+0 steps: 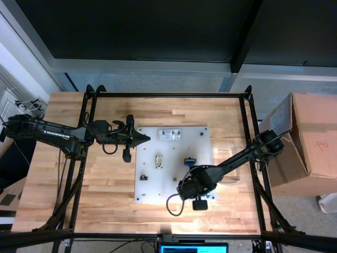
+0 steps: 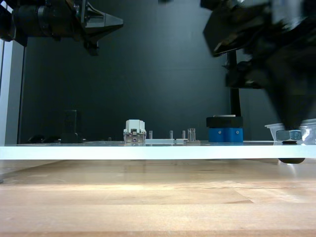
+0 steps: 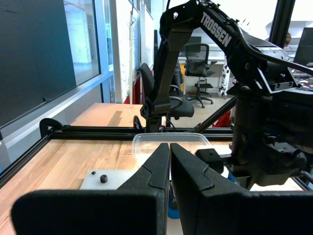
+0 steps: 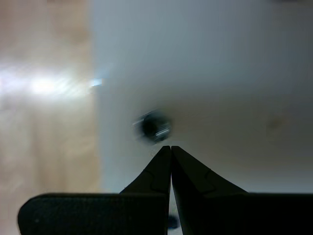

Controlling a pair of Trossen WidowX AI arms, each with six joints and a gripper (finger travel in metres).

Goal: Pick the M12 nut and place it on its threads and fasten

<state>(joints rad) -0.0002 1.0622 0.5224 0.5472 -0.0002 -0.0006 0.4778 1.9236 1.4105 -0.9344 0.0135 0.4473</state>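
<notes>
Right end effector [image 4: 171, 147]: tapered black fingers [image 4: 151, 171] pressed together, nothing between them, tips just above the M12 nut [image 2: 289, 135]. Nut is silver and hexagonal and sits on its stud [image 2: 290, 142] at 5 o'clock on the white board [image 1: 174, 179]. From above, the right arm [image 1: 237, 158] hides it. Clear plastic tray [image 2: 307, 129] behind nut; blue block [image 2: 224, 135] with round black cap at its 9 o'clock, low view. Left end effector [image 1: 143, 138] closed, empty, raised at board's 10 o'clock. Wooden table [image 1: 105, 179]; cardboard box [image 1: 308, 142] at 3 o'clock
</notes>
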